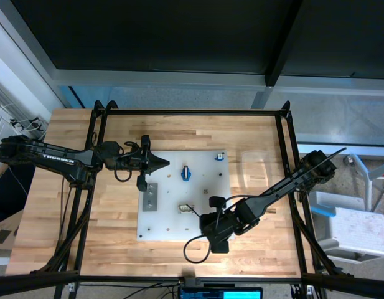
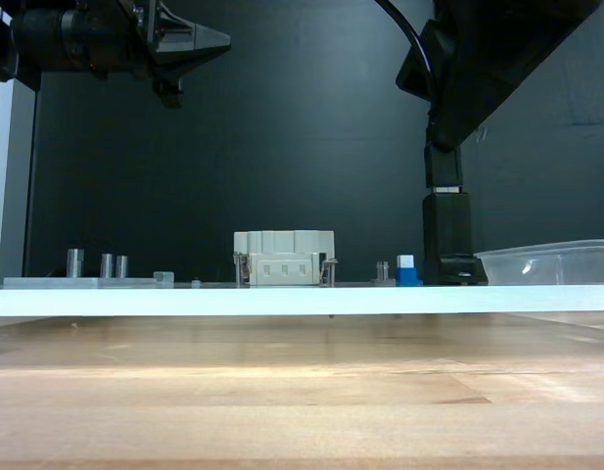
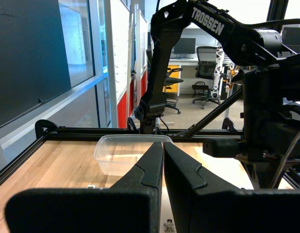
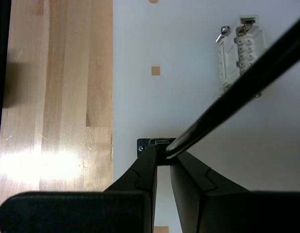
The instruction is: Remove the USB connector from the USB hub and place in the container
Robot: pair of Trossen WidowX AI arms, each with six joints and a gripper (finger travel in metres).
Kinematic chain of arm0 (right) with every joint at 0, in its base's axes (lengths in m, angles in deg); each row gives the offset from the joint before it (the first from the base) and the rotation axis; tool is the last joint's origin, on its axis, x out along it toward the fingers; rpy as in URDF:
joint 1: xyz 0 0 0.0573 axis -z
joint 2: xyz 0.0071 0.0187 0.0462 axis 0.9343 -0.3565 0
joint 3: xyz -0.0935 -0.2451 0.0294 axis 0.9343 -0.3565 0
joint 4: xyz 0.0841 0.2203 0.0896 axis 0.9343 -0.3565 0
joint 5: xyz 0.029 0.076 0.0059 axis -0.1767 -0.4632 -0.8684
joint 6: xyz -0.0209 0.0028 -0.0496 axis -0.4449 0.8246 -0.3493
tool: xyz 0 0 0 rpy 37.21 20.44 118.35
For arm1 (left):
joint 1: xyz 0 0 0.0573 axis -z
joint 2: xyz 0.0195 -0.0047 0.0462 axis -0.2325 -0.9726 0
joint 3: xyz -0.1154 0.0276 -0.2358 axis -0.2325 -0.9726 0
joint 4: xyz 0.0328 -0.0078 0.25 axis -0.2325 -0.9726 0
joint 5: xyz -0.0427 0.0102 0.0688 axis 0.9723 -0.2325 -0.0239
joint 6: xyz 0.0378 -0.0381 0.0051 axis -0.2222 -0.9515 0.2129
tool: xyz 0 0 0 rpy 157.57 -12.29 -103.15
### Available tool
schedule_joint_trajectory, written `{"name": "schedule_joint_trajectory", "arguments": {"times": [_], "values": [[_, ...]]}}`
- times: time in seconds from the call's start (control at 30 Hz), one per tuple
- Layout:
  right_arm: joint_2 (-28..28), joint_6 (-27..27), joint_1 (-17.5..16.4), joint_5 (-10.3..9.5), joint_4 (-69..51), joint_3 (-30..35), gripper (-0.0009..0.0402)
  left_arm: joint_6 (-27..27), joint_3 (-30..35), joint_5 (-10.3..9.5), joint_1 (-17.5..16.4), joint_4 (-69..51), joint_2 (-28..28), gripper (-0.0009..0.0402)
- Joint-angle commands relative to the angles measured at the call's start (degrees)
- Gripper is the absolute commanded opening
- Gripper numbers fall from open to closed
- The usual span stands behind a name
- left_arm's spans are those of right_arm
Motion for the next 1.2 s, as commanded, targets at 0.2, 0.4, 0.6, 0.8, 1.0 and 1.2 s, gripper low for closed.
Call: {"name": "schedule_joint_trajectory", "arguments": {"times": [0.2, 0.4, 0.6, 0.8, 1.0, 1.2], "values": [[-2.7, -1.8, 0.1, -0.42, -1.6, 4.0, 0.0000, 0.0, 0.0, 0.04, 0.0, 0.0, 0.0, 0.0001], [-2.9, -1.1, 0.1, -0.26, -2.7, 4.2, 0.0000, 0.0, 0.0, 0.02, 0.0, 0.0, 0.0, 0.0001], [-2.7, 0.6, -0.9, 2.16, -2.1, 3.9, 0.0000, 0.0, 0.0, 0.02, 0.0, 0.0, 0.0, 0.0001], [-1.6, 1.1, -2.0, 3.45, 1.4, 1.3, 0.0000, 0.0, 0.0, 0.02, 0.0, 0.0, 0.0, 0.0001], [0.6, 2.4, -2.8, 4.92, 5.2, -2.2, 0.0000, 0.0, 0.0, 0.02, 0.0, 0.0, 0.0, 0.0001], [2.2, 3.6, -3.5, 6.23, 7.8, -4.9, 0.0000, 0.0, 0.0, 0.02, 0.0, 0.0, 0.0, 0.0001]]}}
